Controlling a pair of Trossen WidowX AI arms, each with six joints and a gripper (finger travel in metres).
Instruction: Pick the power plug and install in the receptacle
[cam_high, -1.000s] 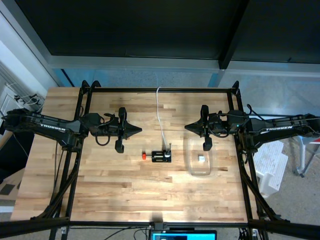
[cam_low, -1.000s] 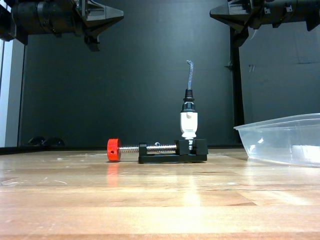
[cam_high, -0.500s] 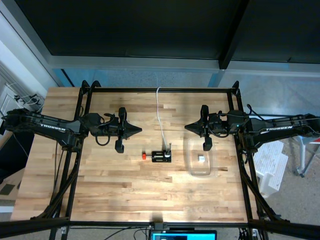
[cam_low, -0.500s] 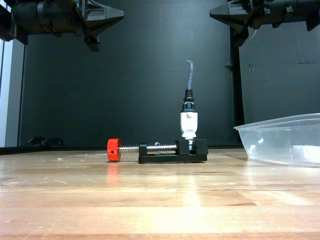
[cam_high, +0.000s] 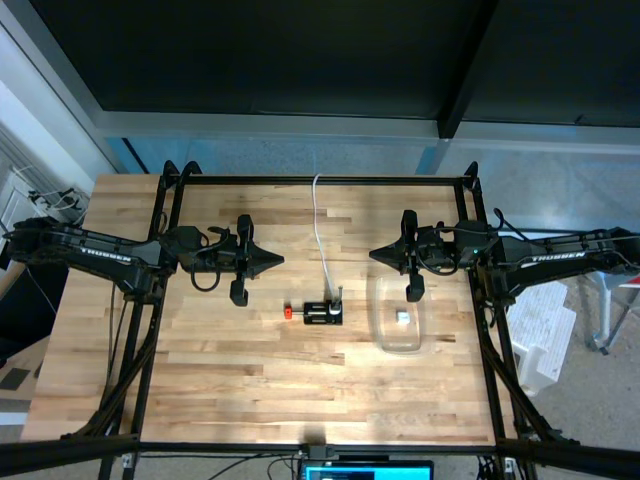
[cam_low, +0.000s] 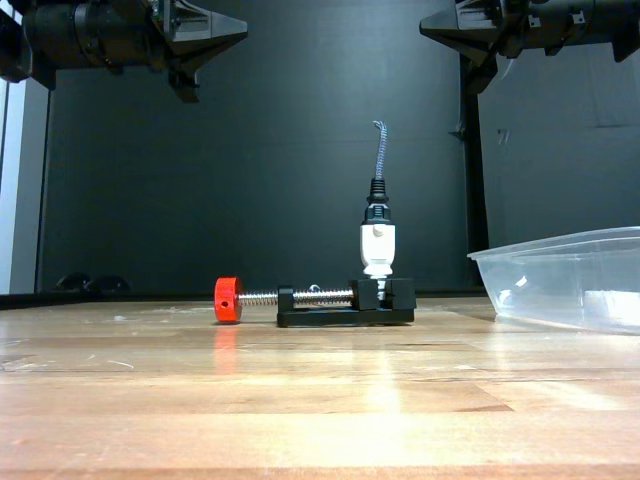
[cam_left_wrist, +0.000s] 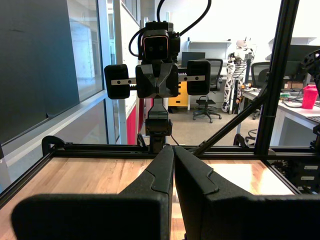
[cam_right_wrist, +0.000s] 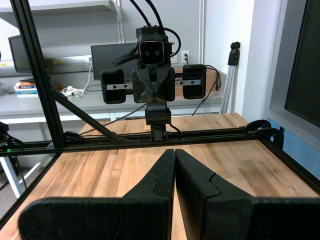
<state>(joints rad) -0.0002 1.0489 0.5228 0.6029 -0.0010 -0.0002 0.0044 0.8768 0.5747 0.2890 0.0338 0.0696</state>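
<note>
The receptacle (cam_high: 336, 298) is a white socket on a long white cord (cam_high: 320, 225), standing upright in a black vise (cam_high: 322, 314) with an orange-red knob (cam_high: 288, 313) at mid-table. The low view shows the receptacle (cam_low: 377, 247) above the vise (cam_low: 345, 304). The power plug is out of view in every frame. My left gripper (cam_high: 280, 260) hovers shut, high and to the left of the vise, with nothing held. My right gripper (cam_high: 372, 256) hovers shut to the right of it, also holding nothing. The wrist views show the left fingers (cam_left_wrist: 162, 165) and right fingers (cam_right_wrist: 165, 167) pressed together.
A clear plastic tray (cam_high: 382, 312) lies right of the vise, under the right gripper, with a small pale cube (cam_high: 402, 316) inside. The tray (cam_low: 560, 246) also shows in the low view. A black frame (cam_high: 320, 181) borders the wooden table.
</note>
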